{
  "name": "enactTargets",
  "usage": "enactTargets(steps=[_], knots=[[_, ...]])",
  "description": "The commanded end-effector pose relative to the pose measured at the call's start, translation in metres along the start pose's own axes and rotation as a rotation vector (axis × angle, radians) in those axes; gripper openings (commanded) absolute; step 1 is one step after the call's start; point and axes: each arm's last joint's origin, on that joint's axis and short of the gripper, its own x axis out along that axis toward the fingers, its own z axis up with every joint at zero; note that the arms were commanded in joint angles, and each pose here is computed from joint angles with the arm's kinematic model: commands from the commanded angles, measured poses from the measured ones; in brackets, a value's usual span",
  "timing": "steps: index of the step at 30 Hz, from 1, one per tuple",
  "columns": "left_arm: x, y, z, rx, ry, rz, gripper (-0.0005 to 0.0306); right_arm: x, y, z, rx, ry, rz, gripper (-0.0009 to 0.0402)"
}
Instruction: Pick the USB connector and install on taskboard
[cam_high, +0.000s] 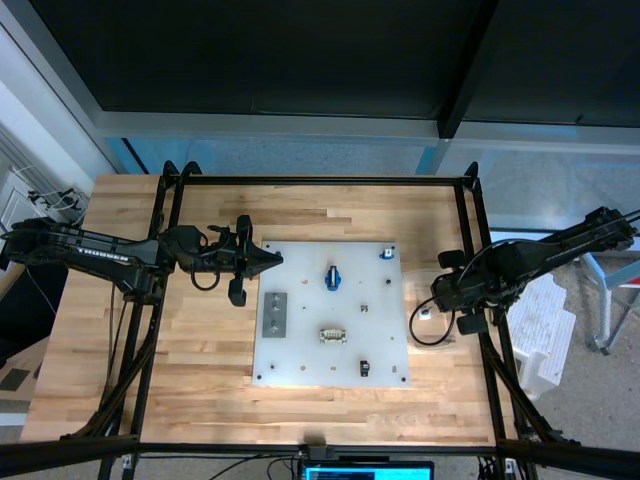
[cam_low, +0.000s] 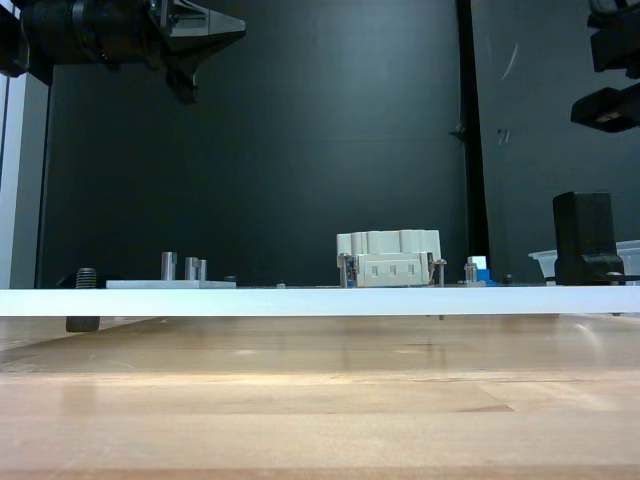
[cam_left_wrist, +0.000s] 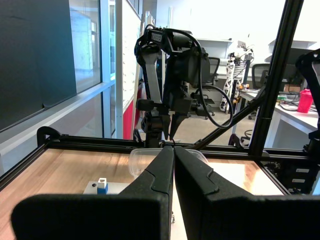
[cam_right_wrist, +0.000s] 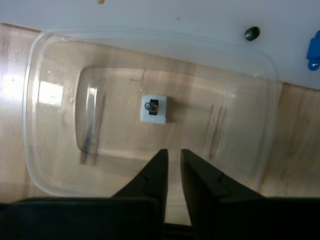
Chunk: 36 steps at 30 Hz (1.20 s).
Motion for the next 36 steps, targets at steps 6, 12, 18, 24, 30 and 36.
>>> enactTargets(steps=[6,12,18,24,30,36], knots=[[0.000,0.000,0.000,0.000,-0.001,0.000,0.0000,0.019,0.005,0.006,0.028,0.005,0.001,0.0116],[0.000,0.000,0.000,0.000,0.000,0.000,0.0000,0.034,0.008,0.009,0.063,0.014,-0.001,0.0138],[0.000,0.000,0.000,0.000,0.000,0.000,0.0000,0.047,0.011,0.012,0.077,0.025,-0.003,0.0139],[0.000,0.000,0.000,0.000,0.000,0.000,0.0000,0.054,0.013,0.014,0.074,0.052,-0.008,0.0139],[0.000,0.000,0.000,0.000,0.000,0.000,0.0000,0.059,0.015,0.018,0.079,0.055,-0.008,0.0139],[0.000,0.000,0.000,0.000,0.000,0.000,0.0000,0.070,0.017,0.021,0.081,0.066,-0.001,0.0139]])
